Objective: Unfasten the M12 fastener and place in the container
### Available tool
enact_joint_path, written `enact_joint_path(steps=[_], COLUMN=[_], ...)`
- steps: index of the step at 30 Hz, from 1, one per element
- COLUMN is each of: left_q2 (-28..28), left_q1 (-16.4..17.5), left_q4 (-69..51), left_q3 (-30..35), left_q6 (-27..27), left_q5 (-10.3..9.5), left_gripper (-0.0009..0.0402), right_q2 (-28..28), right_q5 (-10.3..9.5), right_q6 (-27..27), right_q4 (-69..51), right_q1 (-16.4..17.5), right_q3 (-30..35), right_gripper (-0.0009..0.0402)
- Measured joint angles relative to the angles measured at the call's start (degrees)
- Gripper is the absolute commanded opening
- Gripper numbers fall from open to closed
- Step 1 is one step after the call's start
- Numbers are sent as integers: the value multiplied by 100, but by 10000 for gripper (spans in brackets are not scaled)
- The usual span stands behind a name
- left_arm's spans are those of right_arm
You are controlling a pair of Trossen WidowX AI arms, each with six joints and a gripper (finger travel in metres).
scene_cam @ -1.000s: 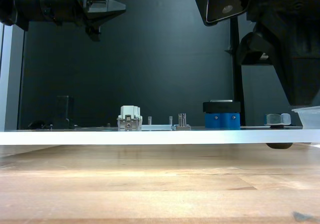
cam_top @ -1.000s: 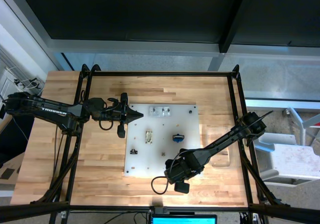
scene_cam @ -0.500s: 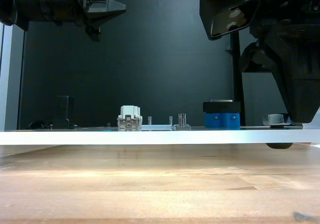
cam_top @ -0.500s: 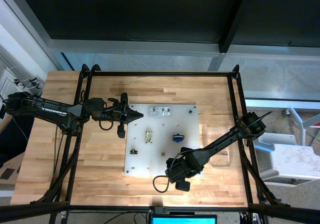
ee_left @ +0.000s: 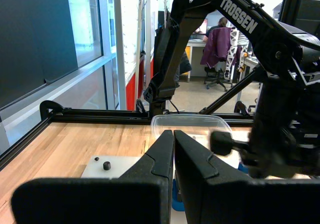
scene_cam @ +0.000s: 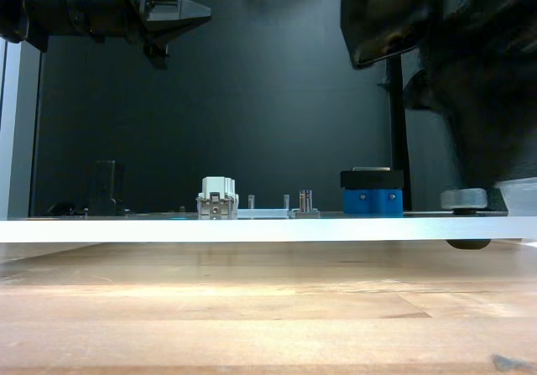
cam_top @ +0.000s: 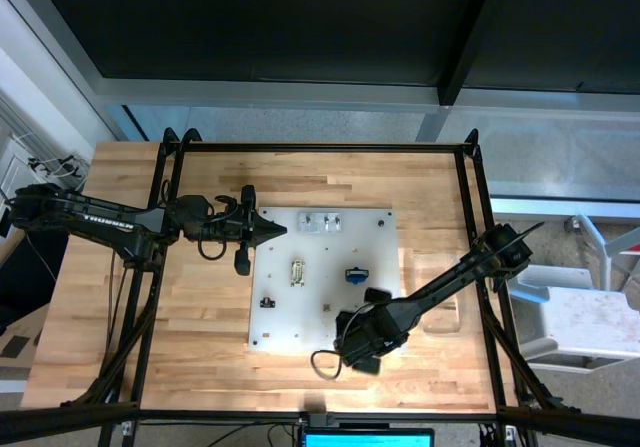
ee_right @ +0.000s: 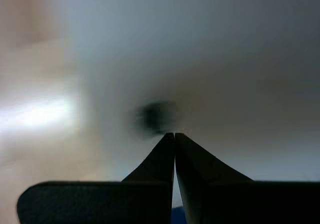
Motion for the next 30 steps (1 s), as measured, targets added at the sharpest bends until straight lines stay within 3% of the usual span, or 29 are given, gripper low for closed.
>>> enact_joint_path(steps=[1, 3, 8, 12, 19, 22, 30], left_q2=[0, 0, 0, 0, -2, -2, -2], left_q1=[0, 0, 0, 0, 0, 0, 0], left_q4=[0, 0, 0, -2, 0, 0, 0], left_q3=[0, 0, 0, -2, 0, 0, 0], left_q6=[0, -2, 0, -2, 0, 0, 0], left_q5=[0, 0, -2, -2, 0, -2, 0], left_gripper=[0, 0, 0, 0, 0, 0, 0], right_q2=[-13, -61, -114, -173, -203, -203, -33], right_q5=[188, 323, 181, -177, -1279, -1436, -1464], right_q6=[157, 212, 212, 146, -247, -439, -933], right_q4=[-173, -363, -389, -367, -76, 203, 361], right_q1=[-7, -28, 7, -15, -2, -9, -13], right_q3=[17, 39, 63, 144, 354, 363, 269], right_gripper=[0, 0, 0, 0, 0, 0, 0])
